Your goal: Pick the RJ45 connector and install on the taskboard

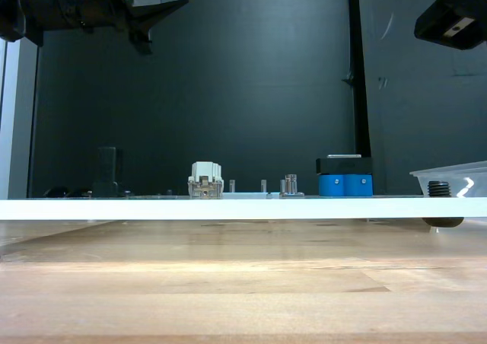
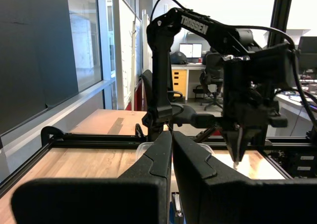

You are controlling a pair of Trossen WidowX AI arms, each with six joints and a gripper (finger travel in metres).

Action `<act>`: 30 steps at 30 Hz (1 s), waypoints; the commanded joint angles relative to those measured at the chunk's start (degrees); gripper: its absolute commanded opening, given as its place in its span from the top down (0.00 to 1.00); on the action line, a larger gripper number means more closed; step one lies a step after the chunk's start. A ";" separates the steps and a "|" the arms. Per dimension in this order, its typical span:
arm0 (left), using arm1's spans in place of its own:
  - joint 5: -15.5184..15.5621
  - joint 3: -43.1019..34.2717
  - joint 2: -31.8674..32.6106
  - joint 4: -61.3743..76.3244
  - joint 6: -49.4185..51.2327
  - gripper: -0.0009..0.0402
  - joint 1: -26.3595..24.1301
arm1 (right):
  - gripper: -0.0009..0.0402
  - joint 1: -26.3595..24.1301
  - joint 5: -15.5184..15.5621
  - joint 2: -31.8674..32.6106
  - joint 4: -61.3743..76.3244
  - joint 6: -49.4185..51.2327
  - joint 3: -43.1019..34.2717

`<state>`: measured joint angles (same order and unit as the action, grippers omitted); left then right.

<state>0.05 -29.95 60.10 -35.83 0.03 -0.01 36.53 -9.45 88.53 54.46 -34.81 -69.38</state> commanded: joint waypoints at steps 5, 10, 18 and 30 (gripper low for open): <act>-0.02 0.00 0.02 -0.02 -0.02 0.98 0.00 | 0.98 1.64 -0.15 1.73 -0.81 -1.46 -0.28; -0.02 0.00 0.02 -0.02 -0.02 0.98 0.02 | 0.98 2.12 -0.57 2.89 -1.29 -1.79 -0.24; -0.02 0.00 0.02 -0.02 -0.02 0.98 0.00 | 0.98 2.36 -1.18 2.89 -1.75 -1.73 0.22; -0.02 0.00 0.02 -0.02 -0.02 0.98 0.00 | 0.98 3.15 -1.25 3.56 -3.74 -1.66 1.53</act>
